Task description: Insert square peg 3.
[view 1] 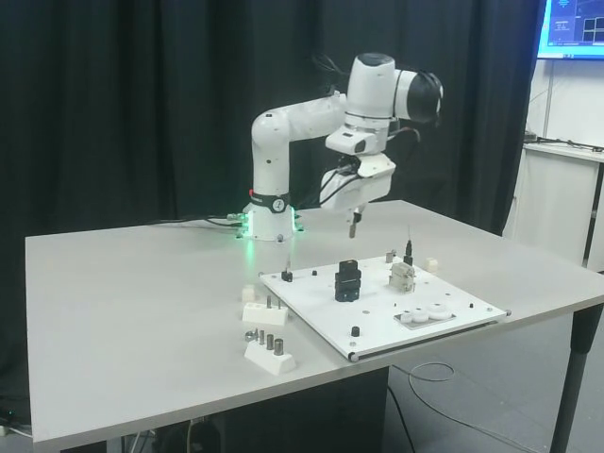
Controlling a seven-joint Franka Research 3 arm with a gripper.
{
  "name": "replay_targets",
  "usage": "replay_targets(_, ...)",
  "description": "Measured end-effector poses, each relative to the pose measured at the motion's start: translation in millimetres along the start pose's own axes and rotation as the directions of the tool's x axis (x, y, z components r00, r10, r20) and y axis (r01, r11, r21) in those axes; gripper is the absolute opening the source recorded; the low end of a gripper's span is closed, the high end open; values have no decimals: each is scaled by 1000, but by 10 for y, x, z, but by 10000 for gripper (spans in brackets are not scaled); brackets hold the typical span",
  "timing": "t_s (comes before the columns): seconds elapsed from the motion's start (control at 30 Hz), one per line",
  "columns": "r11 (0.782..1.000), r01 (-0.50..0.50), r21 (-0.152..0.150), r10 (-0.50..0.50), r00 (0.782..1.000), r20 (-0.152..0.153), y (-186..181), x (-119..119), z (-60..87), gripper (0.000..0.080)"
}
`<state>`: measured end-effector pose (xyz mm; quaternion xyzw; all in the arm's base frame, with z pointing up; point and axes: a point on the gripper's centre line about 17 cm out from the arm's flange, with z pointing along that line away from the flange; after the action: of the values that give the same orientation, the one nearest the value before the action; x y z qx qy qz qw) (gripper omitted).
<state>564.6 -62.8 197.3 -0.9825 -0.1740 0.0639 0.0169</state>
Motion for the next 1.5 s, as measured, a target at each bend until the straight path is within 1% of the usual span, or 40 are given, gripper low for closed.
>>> replay_targets(0.27, 997, -78, -28, 77, 997, -12, -281, 157, -13, 113)
replay_targets(0.47, 992, -112, -51, 111, 994, -25, -495, 294, -24, 113)
replay_targets(0.67, 985, -160, -67, 158, 987, -40, -713, 425, -3, 113)
replay_targets(1.07, 973, -214, -84, 208, 975, -72, -1150, 626, 98, 113)
replay_targets(1.3, 962, -262, -81, 255, 963, -85, -1377, 704, 186, 113)
replay_targets(1.5, 958, -273, -81, 265, 959, -99, -1505, 775, 299, 113)
